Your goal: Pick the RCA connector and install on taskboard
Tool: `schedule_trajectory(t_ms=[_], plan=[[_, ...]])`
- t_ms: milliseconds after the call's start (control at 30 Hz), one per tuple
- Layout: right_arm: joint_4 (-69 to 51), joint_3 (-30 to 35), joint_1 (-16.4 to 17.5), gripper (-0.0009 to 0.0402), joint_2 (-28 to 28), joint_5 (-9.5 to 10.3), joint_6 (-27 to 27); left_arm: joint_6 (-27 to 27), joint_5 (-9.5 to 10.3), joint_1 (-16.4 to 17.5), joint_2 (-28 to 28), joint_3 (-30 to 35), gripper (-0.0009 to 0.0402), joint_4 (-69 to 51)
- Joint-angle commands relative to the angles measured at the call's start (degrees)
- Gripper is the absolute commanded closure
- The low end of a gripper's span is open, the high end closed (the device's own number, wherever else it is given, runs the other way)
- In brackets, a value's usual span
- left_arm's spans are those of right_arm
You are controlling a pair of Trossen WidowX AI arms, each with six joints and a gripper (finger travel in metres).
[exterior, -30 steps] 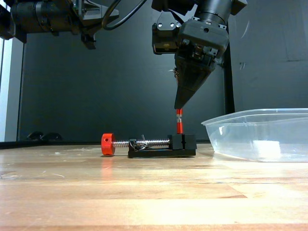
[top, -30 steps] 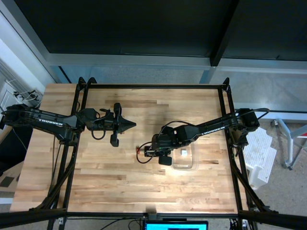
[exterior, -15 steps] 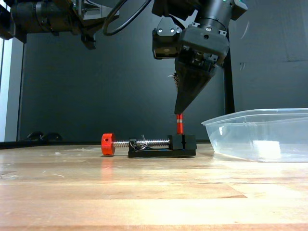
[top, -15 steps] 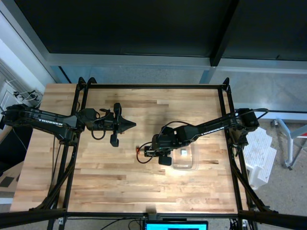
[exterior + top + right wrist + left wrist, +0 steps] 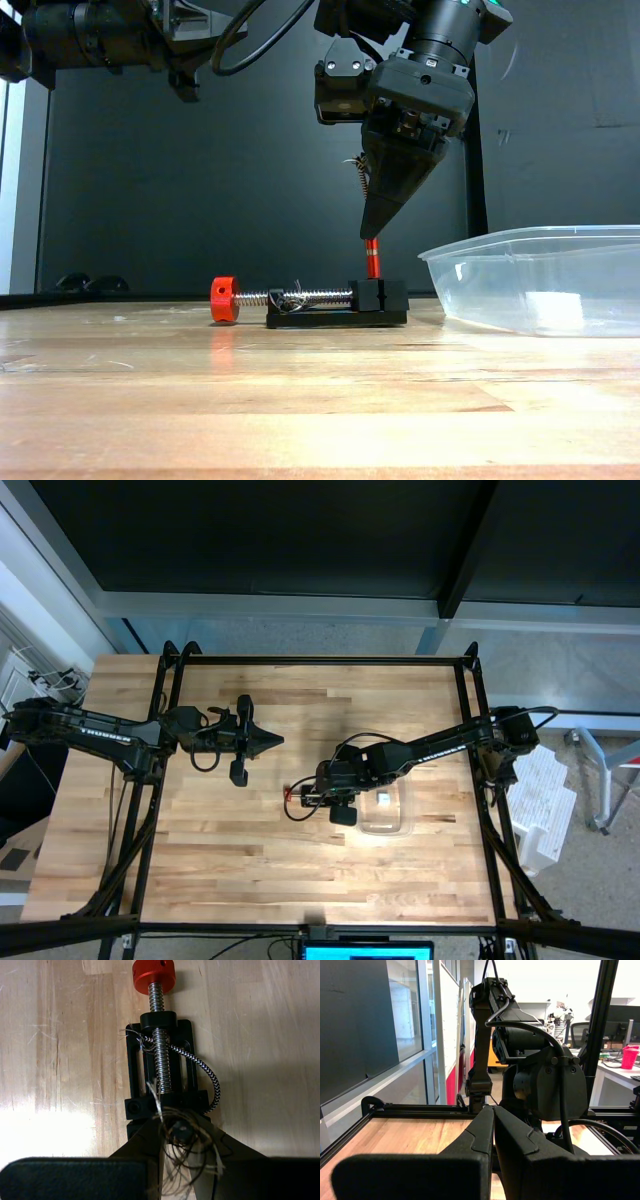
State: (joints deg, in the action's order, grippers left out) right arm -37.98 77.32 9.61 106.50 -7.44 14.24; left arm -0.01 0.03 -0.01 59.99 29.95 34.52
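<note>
Nearest lies bare table (image 5: 250, 880), then the clear tray (image 5: 480, 285), which holds one small pale piece (image 5: 383, 799) that I cannot identify. Just beside the tray, towards the left arm, sits the taskboard (image 5: 335, 305), its red knob (image 5: 223, 299) pointing away from the tray. On its end block a slim red post with a silvery band stands upright; I take this for the RCA connector (image 5: 372, 258). The right gripper (image 5: 373, 233) hangs straight above it, fingers drawn together on the connector's top, with frayed strands (image 5: 167, 1172) spilling between them. A braided cable (image 5: 210, 1077) loops along the board beside the screw (image 5: 160, 1060). The step in hand looks like seating the connector in the block. To do it well, keep the post plumb and press straight down with light, even force. The board appears merely to rest on the wood, so any sideways push could slide or tip it. Keep the strands and cable out from under the tips. Let go only once the post is seated, then lift vertically so nothing is dragged out. Farther back, well apart from the board, the left gripper (image 5: 278, 741) hovers parked over the table, its fingers pressed together and holding nothing.
</note>
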Motion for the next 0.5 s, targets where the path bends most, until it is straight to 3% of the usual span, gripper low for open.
schedule_trajectory(t_ms=[33,500], plan=[[-0.1,0.0,0.0,0.0362,-0.2,-0.07,0.0,0.0,0.0,0.0,0.0,0.0,0.0393,0.0],[-1.2,0.0,0.0,0.0257,-3.7,-0.04,0.0,0.0,0.0,0.0,0.0,0.0,0.0393,0.0]])
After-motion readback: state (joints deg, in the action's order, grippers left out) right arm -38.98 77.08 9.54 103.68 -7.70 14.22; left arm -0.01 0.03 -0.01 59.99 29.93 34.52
